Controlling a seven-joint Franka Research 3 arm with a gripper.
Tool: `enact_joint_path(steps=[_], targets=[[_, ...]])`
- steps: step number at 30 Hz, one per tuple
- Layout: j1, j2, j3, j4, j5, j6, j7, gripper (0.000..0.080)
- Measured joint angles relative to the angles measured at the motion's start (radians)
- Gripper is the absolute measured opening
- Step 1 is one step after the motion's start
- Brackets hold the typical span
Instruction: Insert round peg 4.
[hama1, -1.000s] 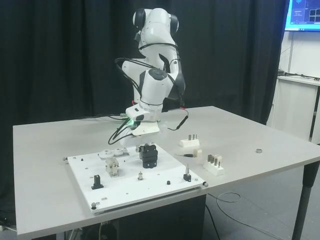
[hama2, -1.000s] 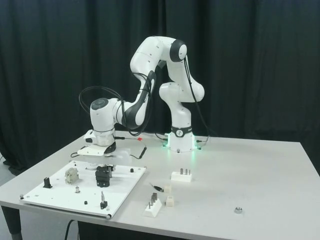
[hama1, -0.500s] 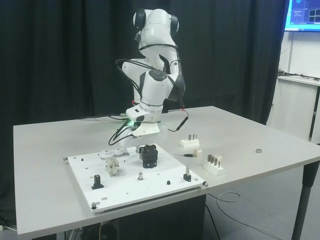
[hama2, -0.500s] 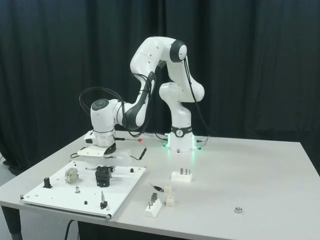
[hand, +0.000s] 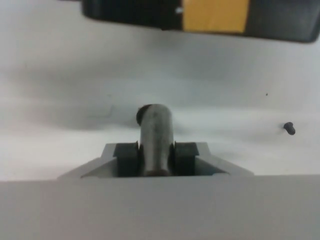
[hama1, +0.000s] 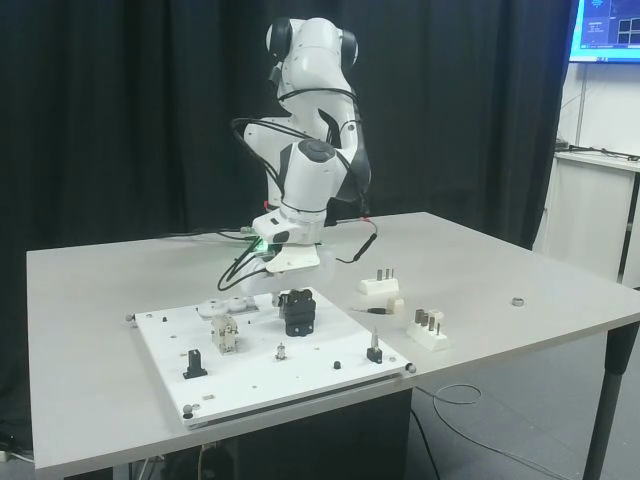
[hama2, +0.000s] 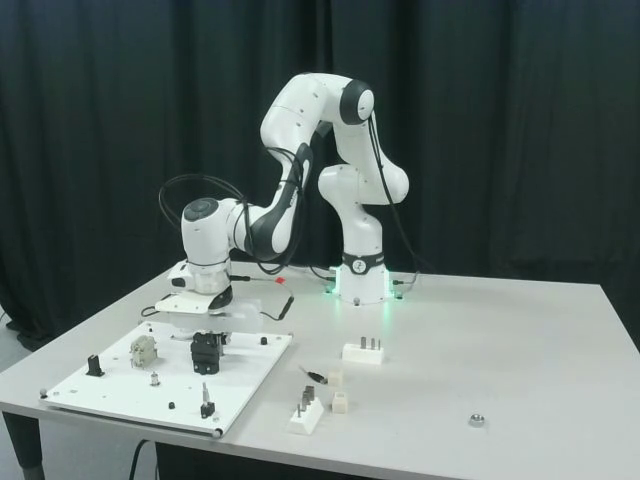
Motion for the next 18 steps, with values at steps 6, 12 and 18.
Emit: enact_joint_path(steps=[6, 12, 18], targets=[[0.003, 0.000, 0.000, 0.000, 0.000, 0.000, 0.000, 0.0149], [0.004, -0.001, 0.000, -0.002, 0.000, 0.000, 0.000, 0.0149], [0.005, 0.000, 0.000, -0.008, 0.001, 0.008, 0.001, 0.0149]])
